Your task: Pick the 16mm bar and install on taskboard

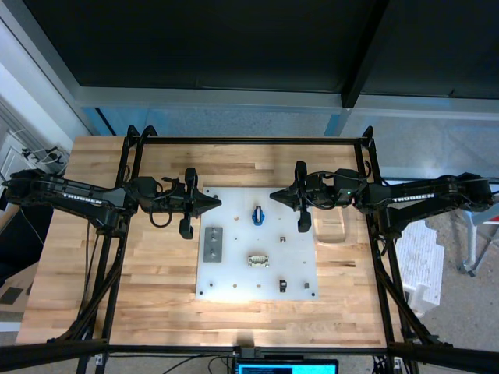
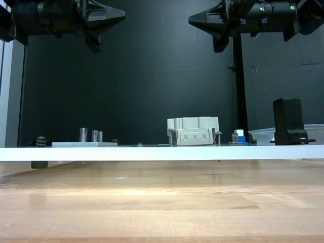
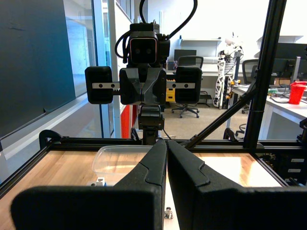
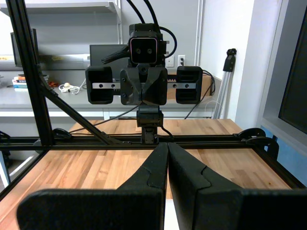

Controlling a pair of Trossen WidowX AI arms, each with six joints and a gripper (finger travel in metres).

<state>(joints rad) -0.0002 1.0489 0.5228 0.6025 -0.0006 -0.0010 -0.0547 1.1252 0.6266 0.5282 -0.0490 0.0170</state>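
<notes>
High over the left edge of the white board (image 1: 234,284), the left claw (image 1: 214,204) hangs with its fingers pressed together and nothing in them. Below it a grey block (image 1: 212,243) carries small grey pegs (image 2: 83,134). Which of them is the 16mm bar, I cannot tell. A blue knob (image 1: 258,214) sits below and between the claws. Facing across is the right claw (image 1: 273,195), also pinched closed, empty and high above the board.

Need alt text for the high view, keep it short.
Reaching in from the left and right of a wooden table, the left gripper and right gripper, both shut, point at each other above the far edge of a white board. The board carries a grey block, blue knob and silver connector.
</notes>
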